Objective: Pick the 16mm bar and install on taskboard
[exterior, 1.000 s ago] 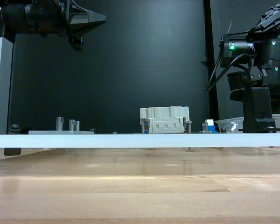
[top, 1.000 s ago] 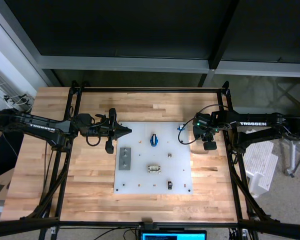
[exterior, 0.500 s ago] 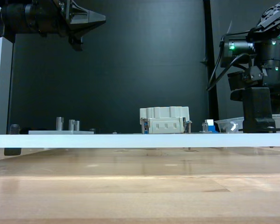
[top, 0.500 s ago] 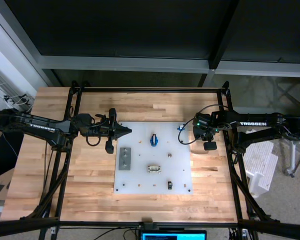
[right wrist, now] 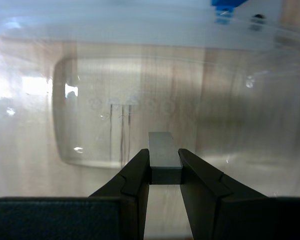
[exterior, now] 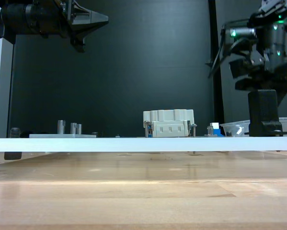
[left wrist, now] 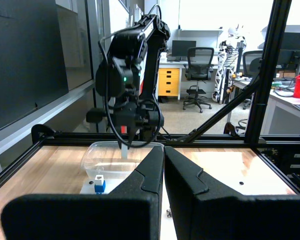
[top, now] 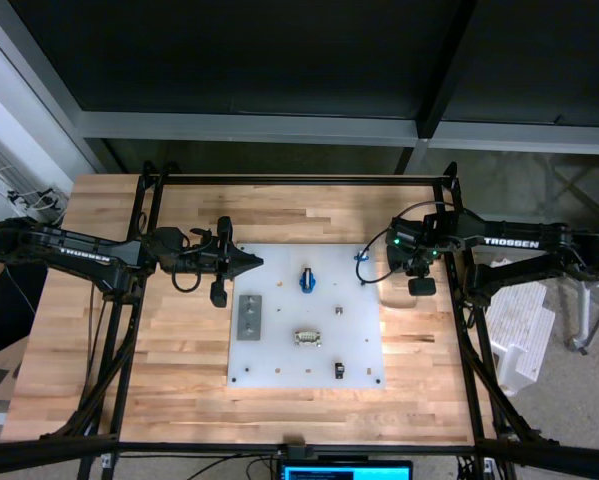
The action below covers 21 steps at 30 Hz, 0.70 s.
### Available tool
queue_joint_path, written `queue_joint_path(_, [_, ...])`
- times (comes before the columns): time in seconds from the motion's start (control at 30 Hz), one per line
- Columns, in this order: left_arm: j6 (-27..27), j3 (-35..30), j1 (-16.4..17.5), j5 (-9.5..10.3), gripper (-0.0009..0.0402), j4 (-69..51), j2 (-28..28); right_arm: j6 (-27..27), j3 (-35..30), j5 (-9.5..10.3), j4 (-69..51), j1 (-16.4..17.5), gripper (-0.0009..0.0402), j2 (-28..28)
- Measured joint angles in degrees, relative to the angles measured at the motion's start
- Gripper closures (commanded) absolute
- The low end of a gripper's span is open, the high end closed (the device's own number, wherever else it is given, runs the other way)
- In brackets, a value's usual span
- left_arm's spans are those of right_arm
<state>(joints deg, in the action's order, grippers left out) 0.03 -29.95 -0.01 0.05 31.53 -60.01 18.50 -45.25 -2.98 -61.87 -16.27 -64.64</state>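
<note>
Left end effector point(top: 256, 262) aloft; right point(right wrist: 164, 157): bar point(right wrist: 164, 144)

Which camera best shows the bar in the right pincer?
Right wrist view: the bar sits clamped in the right pincer. Left wrist view shows a pale sliver; others hide it. Left pincer hangs shut above the taskboard's far-left corner.

The grey metal bar point(right wrist: 165, 150) hangs upright, clamped in the right gripper point(right wrist: 165, 162) over a clear tub point(right wrist: 64, 125). The taskboard point(top: 279, 365), a white square plate, lies flat on the desk point(top: 179, 380). The left gripper point(top: 251, 262), fingers together, hovers above its far left corner.
</note>
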Motion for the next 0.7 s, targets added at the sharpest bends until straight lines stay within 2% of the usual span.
queue_joint_path(0.2, [-0.02,0.00,0.00,0.00,0.0393,0.00,0.00,-7.10,-6.27,0.00,-6.34,2.16,0.0391,-0.37])
queue_joint_path(0.33, [-0.02,0.02,0.00,0.00,0.0393,-0.02,0.00,-11.72,-9.27,0.04,-9.09,4.98,0.0391,-0.61])
queue_joint_path(0.5, [-0.02,0.00,0.00,0.00,0.0393,0.00,0.00,-16.61,-12.11,0.00,-11.61,10.88,0.0391,-2.73])
queue_joint_path(0.7, [-0.02,0.00,0.00,0.00,0.0393,0.00,0.02,-25.14,-15.61,0.09,-12.11,18.73,0.0391,-6.21])
